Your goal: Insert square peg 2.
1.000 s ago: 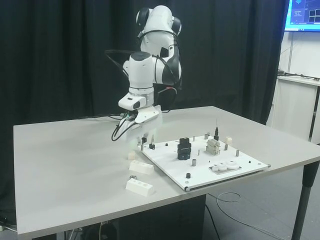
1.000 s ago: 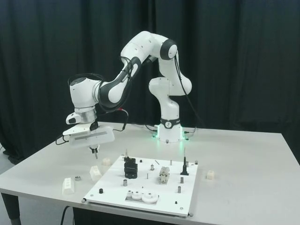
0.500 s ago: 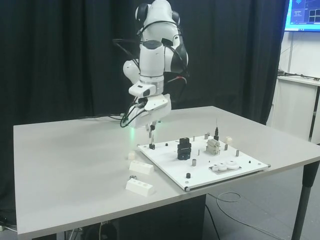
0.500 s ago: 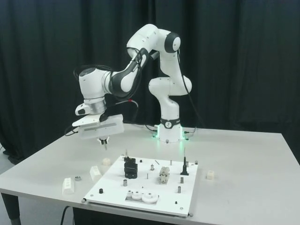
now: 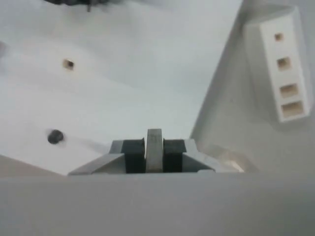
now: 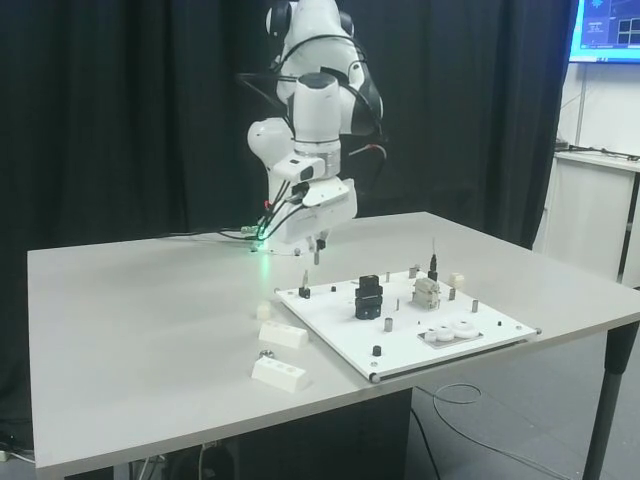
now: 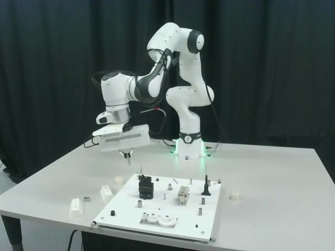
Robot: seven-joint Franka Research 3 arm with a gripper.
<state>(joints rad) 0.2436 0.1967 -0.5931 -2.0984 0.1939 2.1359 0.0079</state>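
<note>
My gripper is shut on a slim grey square peg, which stands upright between the black finger pads. In the first room view the gripper hangs above the back left corner of the white board, the peg pointing down, well clear of the surface. The second room view shows the gripper over the table just behind the board. Below me the board has a small square hole and a black knob.
A white block with several square holes lies on the grey table beside the board. Two white blocks sit left of the board. On the board stand a black part, thin pins and white gears.
The arm has risen and swung from the white blocks toward the board's back left corner, carrying the peg with it. Nothing on the table moved.
</note>
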